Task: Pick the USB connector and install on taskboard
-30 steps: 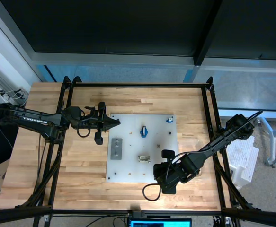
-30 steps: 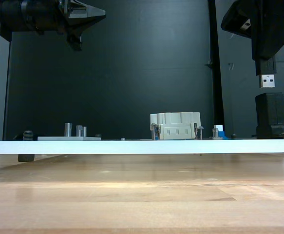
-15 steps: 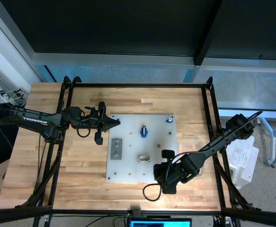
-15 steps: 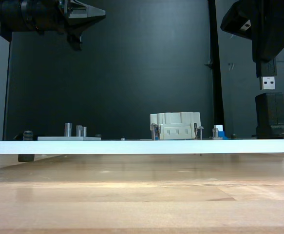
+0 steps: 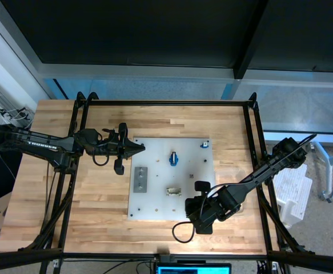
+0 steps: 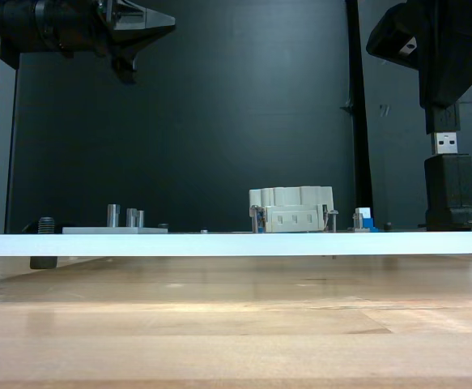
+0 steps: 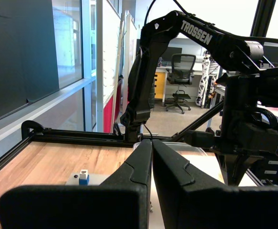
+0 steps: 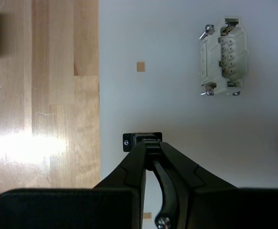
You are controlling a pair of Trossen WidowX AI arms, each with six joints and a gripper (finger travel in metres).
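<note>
The white taskboard [image 5: 155, 171] lies in the middle of the table. My right gripper [image 5: 202, 218] hovers over its near right corner, shut on the USB connector [image 6: 444, 143]. In the low view the connector's silvery stub points straight down, its tip just above the mouth of the black socket [image 6: 452, 190]. In the right wrist view the closed fingers [image 8: 139, 160] hang directly over that socket [image 8: 129, 141]. My left gripper [image 5: 137, 148] is shut and empty, held high above the board's far left edge.
On the board stand a silver-beige multi-pin connector [image 5: 173, 191], a blue upright part [image 5: 173, 158], a small blue piece [image 5: 203, 144] at the far right corner and a grey block [image 5: 140, 178] with pegs. A black frame rims the wooden table.
My right gripper has sunk a little with the USB connector, closing the gap between the stub and the socket. The left arm has not moved.
</note>
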